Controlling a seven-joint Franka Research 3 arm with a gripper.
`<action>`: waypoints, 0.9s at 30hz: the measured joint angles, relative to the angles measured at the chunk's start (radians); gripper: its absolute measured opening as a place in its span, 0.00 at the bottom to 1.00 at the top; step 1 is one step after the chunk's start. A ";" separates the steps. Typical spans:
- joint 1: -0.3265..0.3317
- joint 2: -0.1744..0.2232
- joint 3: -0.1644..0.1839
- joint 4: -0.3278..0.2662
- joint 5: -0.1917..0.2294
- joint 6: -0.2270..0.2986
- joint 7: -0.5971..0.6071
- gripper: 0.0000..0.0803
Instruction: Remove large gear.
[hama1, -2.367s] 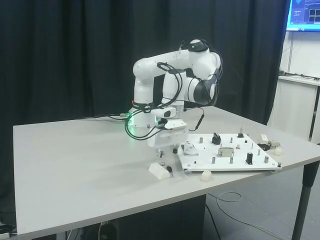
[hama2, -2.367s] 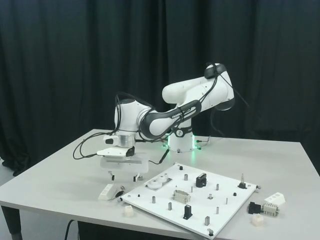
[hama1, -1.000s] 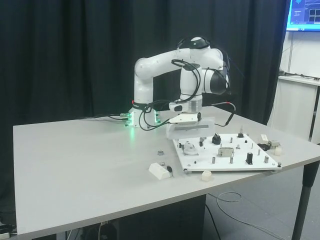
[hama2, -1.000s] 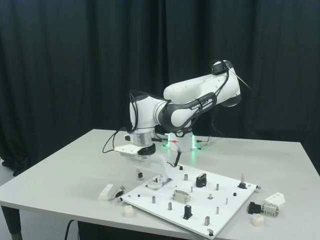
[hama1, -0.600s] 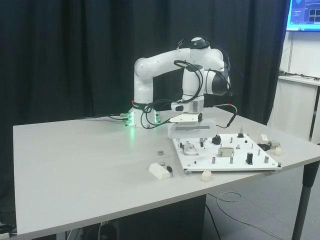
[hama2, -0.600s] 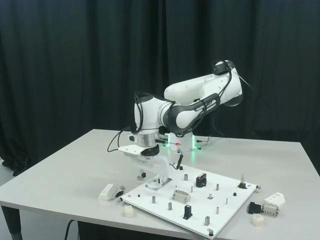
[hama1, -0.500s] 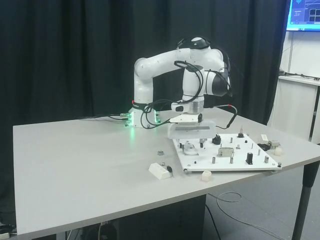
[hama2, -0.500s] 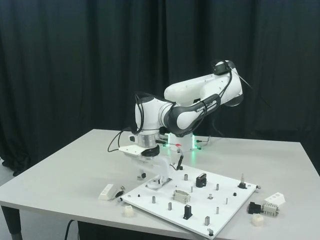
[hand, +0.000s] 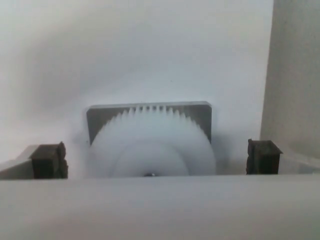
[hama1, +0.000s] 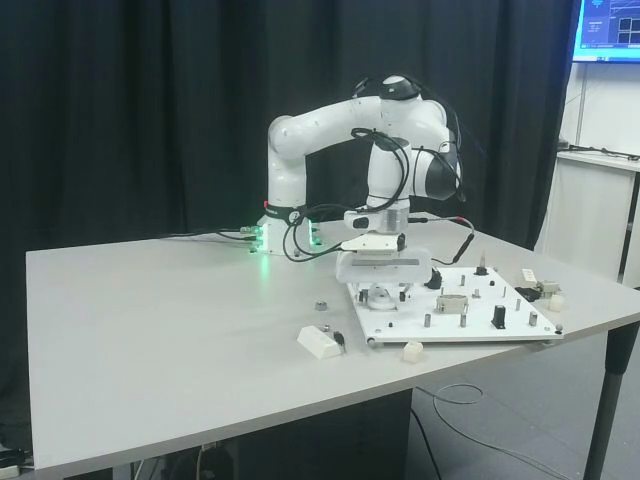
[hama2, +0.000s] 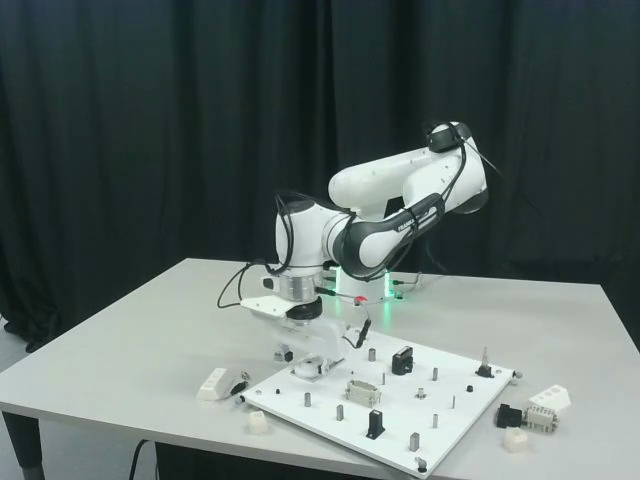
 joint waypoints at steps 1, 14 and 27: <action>0.000 0.000 0.001 0.000 0.000 0.002 0.000 1.00; 0.000 0.000 0.013 -0.001 0.000 0.021 0.000 1.00; 0.001 0.001 0.024 0.000 0.011 0.029 0.000 0.87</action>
